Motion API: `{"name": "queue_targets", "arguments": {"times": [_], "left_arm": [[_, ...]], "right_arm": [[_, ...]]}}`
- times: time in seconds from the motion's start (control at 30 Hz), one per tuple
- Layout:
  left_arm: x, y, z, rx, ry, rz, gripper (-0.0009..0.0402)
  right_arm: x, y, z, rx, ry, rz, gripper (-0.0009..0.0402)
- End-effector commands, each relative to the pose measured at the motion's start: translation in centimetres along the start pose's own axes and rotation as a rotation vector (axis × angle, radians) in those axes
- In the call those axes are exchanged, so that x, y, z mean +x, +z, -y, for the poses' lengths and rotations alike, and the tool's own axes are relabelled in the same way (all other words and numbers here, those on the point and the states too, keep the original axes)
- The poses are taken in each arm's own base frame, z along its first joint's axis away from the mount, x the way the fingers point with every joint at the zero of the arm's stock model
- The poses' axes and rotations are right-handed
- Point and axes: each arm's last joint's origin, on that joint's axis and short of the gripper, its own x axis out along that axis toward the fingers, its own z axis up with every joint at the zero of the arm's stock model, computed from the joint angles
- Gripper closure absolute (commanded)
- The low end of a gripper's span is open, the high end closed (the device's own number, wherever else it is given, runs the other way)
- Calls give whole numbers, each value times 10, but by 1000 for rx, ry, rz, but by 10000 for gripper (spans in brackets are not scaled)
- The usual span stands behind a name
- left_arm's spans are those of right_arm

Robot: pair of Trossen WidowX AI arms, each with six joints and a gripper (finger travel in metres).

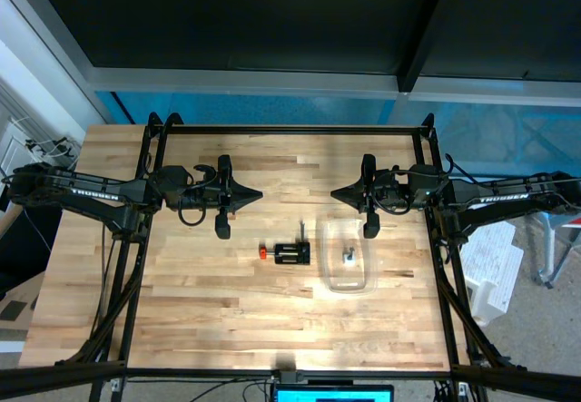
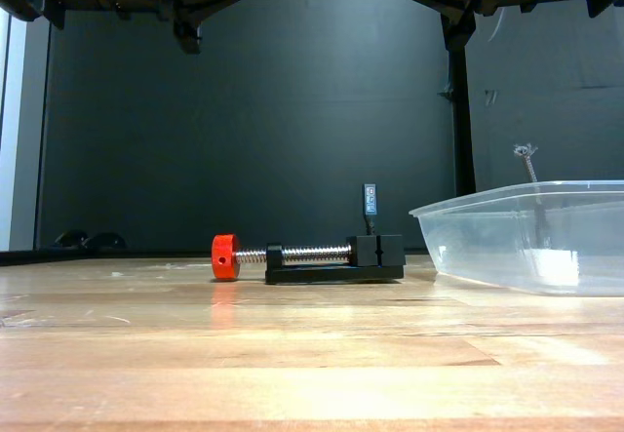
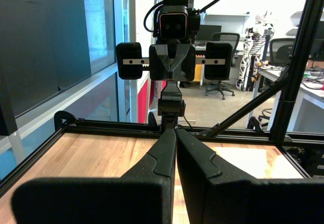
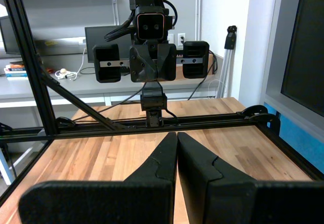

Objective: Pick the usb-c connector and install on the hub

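Left gripper (image 1: 257, 193) and right gripper (image 1: 336, 193) hang above the table (image 1: 182, 329), fingers closed; the tiny usb-c connector (image 1: 348, 257) in the tray (image 1: 324, 273) could slip from a pinch, missing the hub (image 1: 292, 254).

Both arms are finished in matt black. White TROSSEN lettering is carried along the left arm (image 1: 95, 193) and the right arm (image 1: 497, 198). Black cables (image 1: 189, 213) are looped beside each wrist. The left gripper (image 1: 258, 193), seen over the table's left half, and the right gripper (image 1: 335, 193), over its right half, are each formed of two broad-based fingers (image 3: 162, 158) tapered to a shared point. On each gripper body a silver rail (image 3: 139, 61) with small dark screws is flanked by two rounded black blocks, and a camera (image 3: 173, 24) with a rounded rectangular face is mounted above.
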Motion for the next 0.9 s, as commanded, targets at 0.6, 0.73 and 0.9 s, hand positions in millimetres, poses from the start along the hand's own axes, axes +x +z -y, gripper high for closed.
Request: {"name": "queue_targets", "arguments": {"times": [0.6, 0.73, 0.9], "left_arm": [[0, 0, 0, 0, 0, 0, 393], [0, 0, 0, 0, 0, 0, 393], [0, 0, 0, 0, 0, 1, 393]], "right_arm": [[0, 0, 0, 2, 1, 1, 393], [0, 0, 0, 2, 0, 2, 393], [1, 3, 0, 3, 2, 34, 393]]}}
